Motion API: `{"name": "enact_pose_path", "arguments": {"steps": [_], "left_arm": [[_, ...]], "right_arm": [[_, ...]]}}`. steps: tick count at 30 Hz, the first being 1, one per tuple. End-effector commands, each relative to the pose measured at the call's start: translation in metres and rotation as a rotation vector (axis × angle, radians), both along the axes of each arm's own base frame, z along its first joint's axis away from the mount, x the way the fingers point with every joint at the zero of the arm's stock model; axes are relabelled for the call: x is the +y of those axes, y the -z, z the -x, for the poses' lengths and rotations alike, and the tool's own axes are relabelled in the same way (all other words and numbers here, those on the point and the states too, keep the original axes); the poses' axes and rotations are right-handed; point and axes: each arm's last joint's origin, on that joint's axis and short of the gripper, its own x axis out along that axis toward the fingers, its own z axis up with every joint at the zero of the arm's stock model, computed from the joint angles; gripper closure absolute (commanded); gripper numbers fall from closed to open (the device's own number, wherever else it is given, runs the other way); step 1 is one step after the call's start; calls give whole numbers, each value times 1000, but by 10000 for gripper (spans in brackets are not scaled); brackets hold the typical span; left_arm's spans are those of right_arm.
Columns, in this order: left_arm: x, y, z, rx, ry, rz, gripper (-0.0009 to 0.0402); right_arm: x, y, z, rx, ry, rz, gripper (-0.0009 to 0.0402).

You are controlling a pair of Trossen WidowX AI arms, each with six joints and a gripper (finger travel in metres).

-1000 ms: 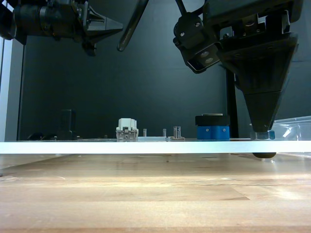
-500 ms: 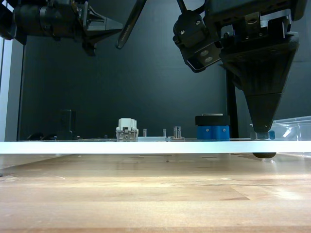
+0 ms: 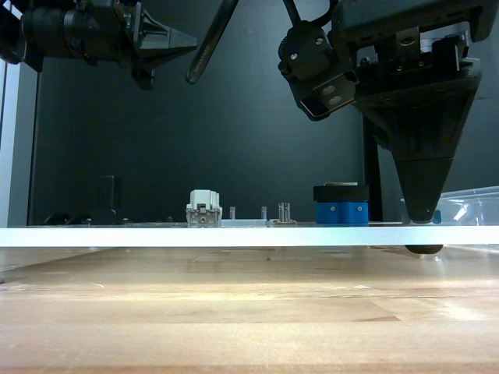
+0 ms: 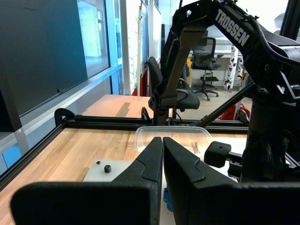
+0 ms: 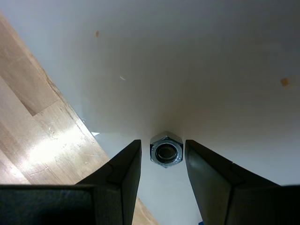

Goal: Unfasten the M12 nut and place it in the container

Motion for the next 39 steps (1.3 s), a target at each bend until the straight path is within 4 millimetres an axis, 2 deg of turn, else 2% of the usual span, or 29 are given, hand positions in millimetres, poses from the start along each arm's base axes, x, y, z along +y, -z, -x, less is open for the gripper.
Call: {"name": "enact_pose_path", "arguments": {"steps": [1,10,19,22,32,36,39], "left_arm": [[0,0,0,-1,0,0,393],[0,0,0,0,0,0,393],[0,0,0,0,0,0,393],[0,0,0,0,0,0,393],[0,0,0,-1,0,0,393],[0,0,0,-1,0,0,393],[0,0,0,0,0,0,393]], "right_arm": [[0,-1,0,-3,-7,0,275],[0,-1,0,-8,-92,8,338],[0,-2,1,-24,-323,32,381],[0,-2,1,-34,-458,46,383],[-1,-2,1,-73,-1060,108,380],[-1,-3,1,-85,-1184,121,380],[-1,-4,2,-83,-1191,122,380]]}}
